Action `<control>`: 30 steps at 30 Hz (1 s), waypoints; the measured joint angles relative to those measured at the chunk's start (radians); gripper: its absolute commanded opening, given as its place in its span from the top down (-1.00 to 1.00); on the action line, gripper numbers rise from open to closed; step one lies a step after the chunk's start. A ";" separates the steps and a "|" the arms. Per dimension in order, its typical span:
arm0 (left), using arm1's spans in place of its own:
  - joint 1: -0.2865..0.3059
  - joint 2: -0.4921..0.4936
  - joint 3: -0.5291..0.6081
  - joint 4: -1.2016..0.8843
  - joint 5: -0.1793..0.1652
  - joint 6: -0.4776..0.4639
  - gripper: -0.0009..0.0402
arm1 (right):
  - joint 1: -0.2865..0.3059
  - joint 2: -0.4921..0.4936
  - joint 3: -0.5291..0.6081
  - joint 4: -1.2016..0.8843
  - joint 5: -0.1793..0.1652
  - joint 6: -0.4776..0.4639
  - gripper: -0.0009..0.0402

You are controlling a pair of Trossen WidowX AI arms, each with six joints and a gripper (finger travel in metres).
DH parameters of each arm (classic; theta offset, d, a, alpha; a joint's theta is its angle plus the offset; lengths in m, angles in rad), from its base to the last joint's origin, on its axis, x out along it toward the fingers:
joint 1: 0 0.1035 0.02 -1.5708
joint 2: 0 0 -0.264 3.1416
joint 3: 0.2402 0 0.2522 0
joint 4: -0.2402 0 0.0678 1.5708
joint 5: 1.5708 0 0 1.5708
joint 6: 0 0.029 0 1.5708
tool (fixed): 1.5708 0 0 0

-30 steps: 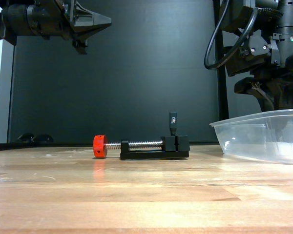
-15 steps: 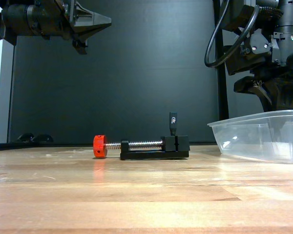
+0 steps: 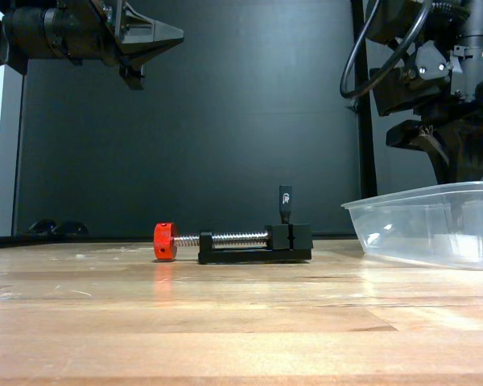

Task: Pick the USB-C connector and install on taskboard

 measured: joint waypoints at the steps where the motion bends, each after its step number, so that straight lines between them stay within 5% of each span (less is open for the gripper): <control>1: 0.000 0.000 0.000 0.000 0.000 0.000 0.96 | 0.000 -0.005 0.000 -0.003 0.000 0.000 0.96; 14: 0.000 0.000 0.000 0.000 0.000 0.000 0.96 | -0.002 -0.035 0.126 -0.110 0.005 -0.002 0.96; 18: 0.000 0.000 0.000 0.000 0.000 0.000 0.96 | -0.002 -0.036 0.188 -0.189 0.056 0.055 0.96; 30: 0.000 0.000 0.000 0.000 0.000 0.000 0.96 | -0.002 -0.017 0.349 -0.309 0.060 0.164 0.96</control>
